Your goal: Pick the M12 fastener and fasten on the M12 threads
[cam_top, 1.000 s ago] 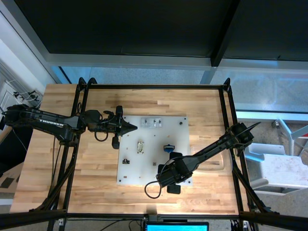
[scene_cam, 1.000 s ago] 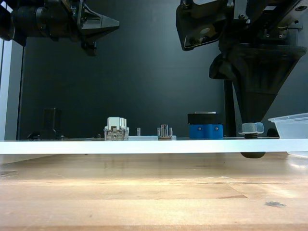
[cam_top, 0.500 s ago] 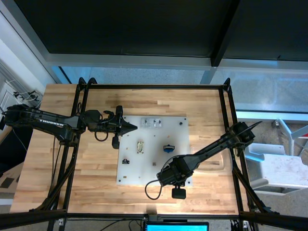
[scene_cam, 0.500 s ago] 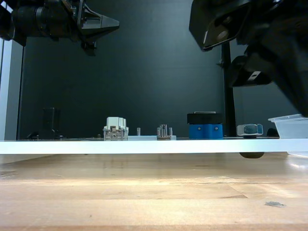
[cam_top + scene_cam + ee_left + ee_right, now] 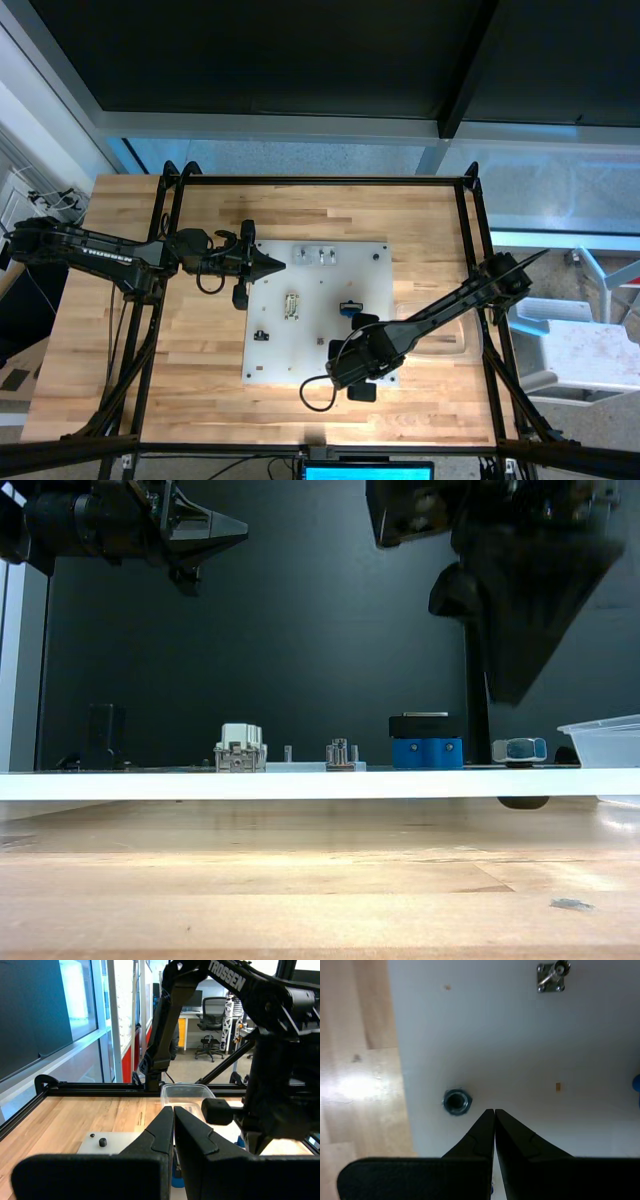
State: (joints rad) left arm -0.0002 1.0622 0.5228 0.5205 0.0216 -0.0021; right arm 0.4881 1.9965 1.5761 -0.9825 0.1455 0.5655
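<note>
The small silver hexagonal metal nut (image 5: 519,748) sits on its short black stud near the near right edge of the white board (image 5: 520,1050). In the low view a sliver of dark stud seems to show beneath it, so it is probably not run fully down. The clear plastic tray (image 5: 605,735) stands just to its right, behind it.

The nut looks light, rigid and smooth, so it is likely to slip if pinched on its corners. The best hold would be across two opposite flats, low enough to turn it without lifting it off the threads.

The right end effector (image 5: 494,1111) hangs above the nut, well clear of it and touching nothing. Its fingers are pressed together with nothing between them, and the wrist view shows their tips just to one side of the nut rather than over it. To take hold, it would have to spread a little wider than the nut and centre on it.

The left end effector (image 5: 173,1110) is raised over the far left edge of the board, above the wooden bench (image 5: 200,360). Its fingers are closed on nothing.
</note>
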